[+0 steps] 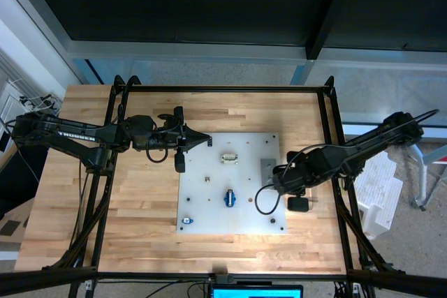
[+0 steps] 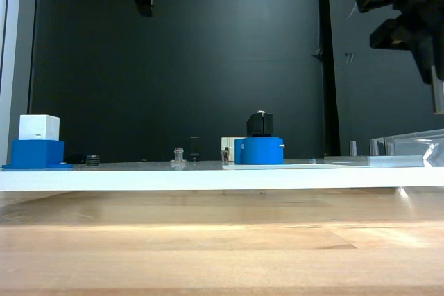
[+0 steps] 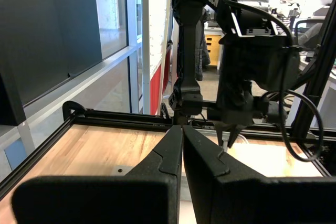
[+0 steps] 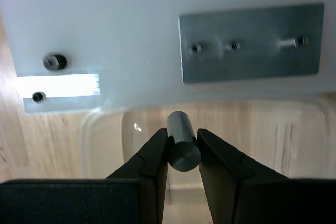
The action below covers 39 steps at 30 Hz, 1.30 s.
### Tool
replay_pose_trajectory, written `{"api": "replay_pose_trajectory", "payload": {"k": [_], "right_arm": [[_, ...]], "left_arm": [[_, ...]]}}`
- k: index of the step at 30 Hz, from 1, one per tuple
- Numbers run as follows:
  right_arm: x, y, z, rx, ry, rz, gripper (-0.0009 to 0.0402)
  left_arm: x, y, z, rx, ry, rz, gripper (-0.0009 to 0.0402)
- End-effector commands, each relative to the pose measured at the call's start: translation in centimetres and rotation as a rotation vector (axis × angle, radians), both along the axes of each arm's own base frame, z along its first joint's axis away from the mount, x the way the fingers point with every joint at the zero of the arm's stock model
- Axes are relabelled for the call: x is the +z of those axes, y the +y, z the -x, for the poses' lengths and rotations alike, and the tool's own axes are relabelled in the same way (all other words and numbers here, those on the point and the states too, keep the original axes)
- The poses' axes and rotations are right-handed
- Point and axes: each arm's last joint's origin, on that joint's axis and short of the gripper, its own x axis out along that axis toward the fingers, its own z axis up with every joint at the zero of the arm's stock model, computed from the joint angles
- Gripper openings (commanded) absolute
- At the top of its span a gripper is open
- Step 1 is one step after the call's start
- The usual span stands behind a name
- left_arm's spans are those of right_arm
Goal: Pick the 16mm cylinder and install on the taskboard
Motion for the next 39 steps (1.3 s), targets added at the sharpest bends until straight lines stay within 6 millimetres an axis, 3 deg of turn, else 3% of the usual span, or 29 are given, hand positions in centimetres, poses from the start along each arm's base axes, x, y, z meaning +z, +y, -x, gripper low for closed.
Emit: {"api": "replay_pose_trajectory", "payload": {"k": [1,25,39], "right_arm": [[0.0,0.5,-1.1,-0.001,0.003,0.002,0.0],[-1.4,2.3,-8.5,-0.034,0.022,0.01,0.0],[-2.4,3.1,-11.2,-0.041,0.02,0.008,0.0]], "left_arm": [[0.0,0.0,0.0,0.0,0.0,0.0,0.0],[0.0,0.0,0.0,0.0,0.0,0.0,0.0],[0.0,0.0,0.0,0.0,0.0,0.0,0.0]]}}
